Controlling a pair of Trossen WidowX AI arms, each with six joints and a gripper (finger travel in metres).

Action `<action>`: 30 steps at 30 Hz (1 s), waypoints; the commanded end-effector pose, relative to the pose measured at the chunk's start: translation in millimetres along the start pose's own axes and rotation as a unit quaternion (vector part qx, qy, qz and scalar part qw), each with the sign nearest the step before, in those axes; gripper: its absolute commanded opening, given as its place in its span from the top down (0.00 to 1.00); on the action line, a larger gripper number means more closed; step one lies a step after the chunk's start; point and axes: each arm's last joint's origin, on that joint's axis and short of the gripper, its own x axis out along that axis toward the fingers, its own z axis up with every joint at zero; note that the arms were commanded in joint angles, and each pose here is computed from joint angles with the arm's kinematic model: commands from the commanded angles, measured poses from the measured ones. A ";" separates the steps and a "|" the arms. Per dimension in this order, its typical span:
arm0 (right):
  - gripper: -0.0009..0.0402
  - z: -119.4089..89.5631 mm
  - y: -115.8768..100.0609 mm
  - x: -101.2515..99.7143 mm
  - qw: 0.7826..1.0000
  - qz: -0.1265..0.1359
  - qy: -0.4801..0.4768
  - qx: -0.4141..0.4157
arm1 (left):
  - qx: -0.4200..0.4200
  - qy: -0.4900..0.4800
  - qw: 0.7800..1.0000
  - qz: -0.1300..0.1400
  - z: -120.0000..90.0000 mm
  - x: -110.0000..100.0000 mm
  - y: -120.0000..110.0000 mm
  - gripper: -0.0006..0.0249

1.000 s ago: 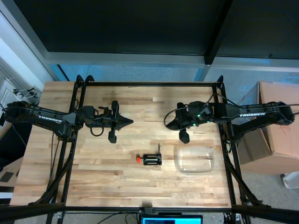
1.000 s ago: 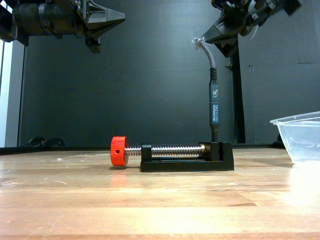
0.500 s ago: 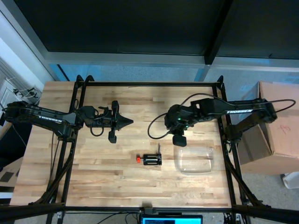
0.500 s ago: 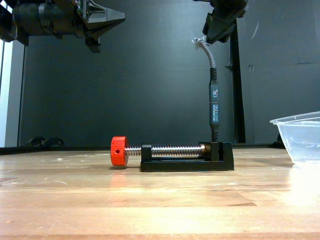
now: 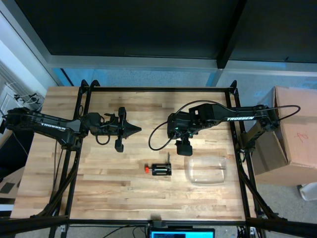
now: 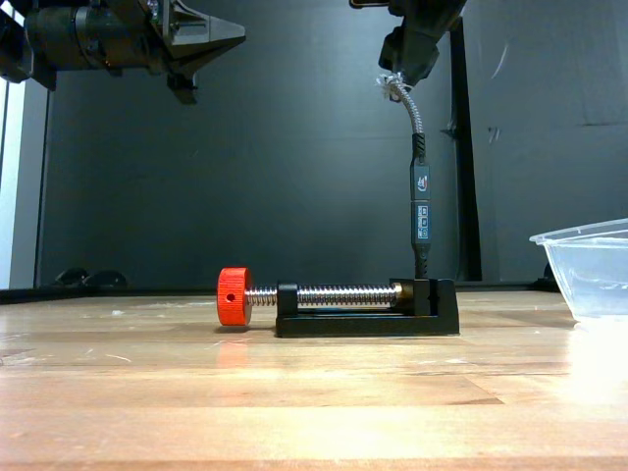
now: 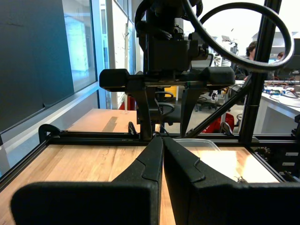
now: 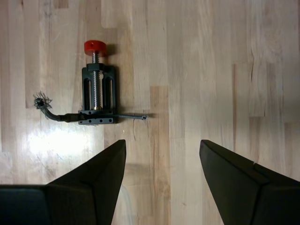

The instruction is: Remove the USB-C connector from the USB-C receptacle and place in the container

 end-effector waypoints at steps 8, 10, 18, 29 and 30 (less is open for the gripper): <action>0.41 2.3 1.7 5.4 1.000 0.000 0.008 -0.001 | 0.000 0.000 1.000 0.000 -0.1 0.1 0.1 0.98; 0.41 2.7 1.6 5.4 1.000 -0.002 0.006 -0.001 | 0.000 0.000 1.000 0.000 -0.1 0.1 0.0 0.98; 0.41 2.8 1.5 5.5 1.000 -0.011 0.004 -0.001 | 0.000 0.000 1.000 0.000 -0.1 0.1 0.1 0.97; 0.41 -3.1 2.9 27.2 1.000 -0.012 0.015 0.003 | 0.000 0.000 1.000 0.000 -0.1 0.1 0.1 0.98; 0.41 -3.6 3.0 30.6 1.000 -0.012 0.014 0.003 | 0.000 0.000 1.000 0.000 -0.1 0.1 0.0 0.98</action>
